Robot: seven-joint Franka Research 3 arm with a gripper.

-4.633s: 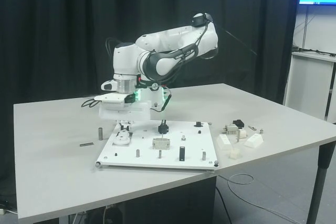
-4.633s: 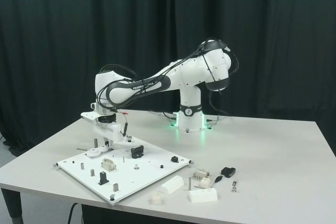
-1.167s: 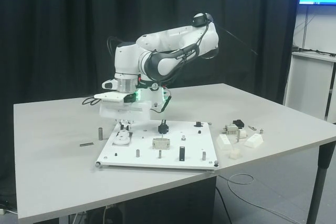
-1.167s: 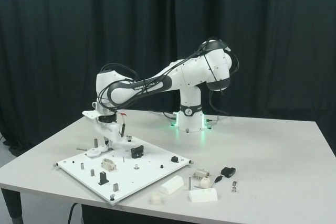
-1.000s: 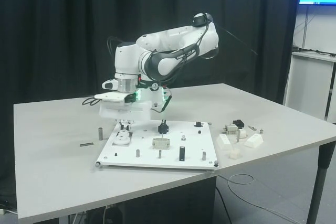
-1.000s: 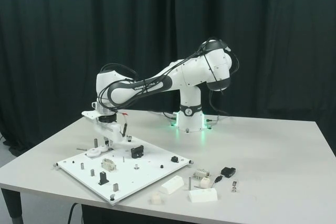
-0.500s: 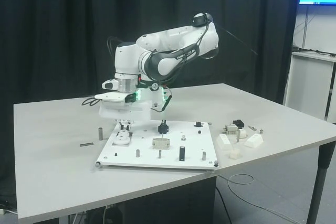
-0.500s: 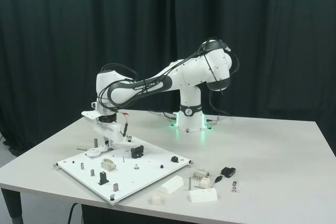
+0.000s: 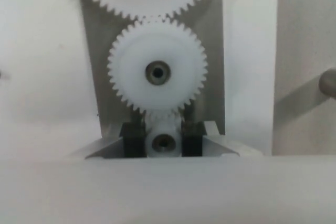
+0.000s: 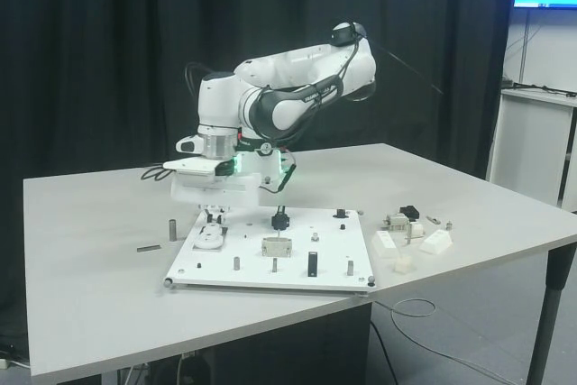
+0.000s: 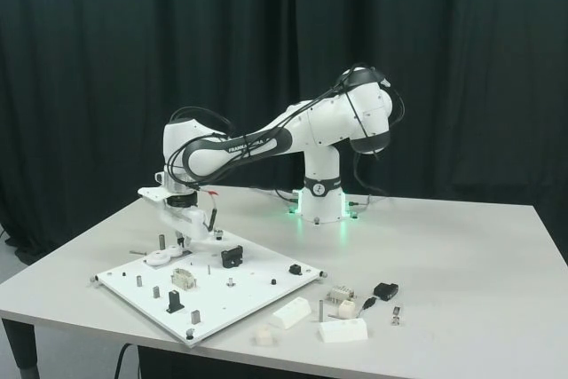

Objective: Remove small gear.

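The hand (image 9: pixel 163 141) clamps the small gear (image 9: pixel 163 139), its teeth meeting a larger white gear (image 9: pixel 157 72).

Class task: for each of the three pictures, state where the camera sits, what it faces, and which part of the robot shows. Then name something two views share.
Wrist view: on the arm, looking down at the small gear between the tool's black fingers.
First room view: beside the table, facing the white board; whole arm shows.
Second room view: faces the arm's base.
Both room views share the board.

The arm (image 10: pixel 297 87) has risen slightly over the board (image 10: pixel 297 254); the gripper (image 10: pixel 215 214) sits a little higher.
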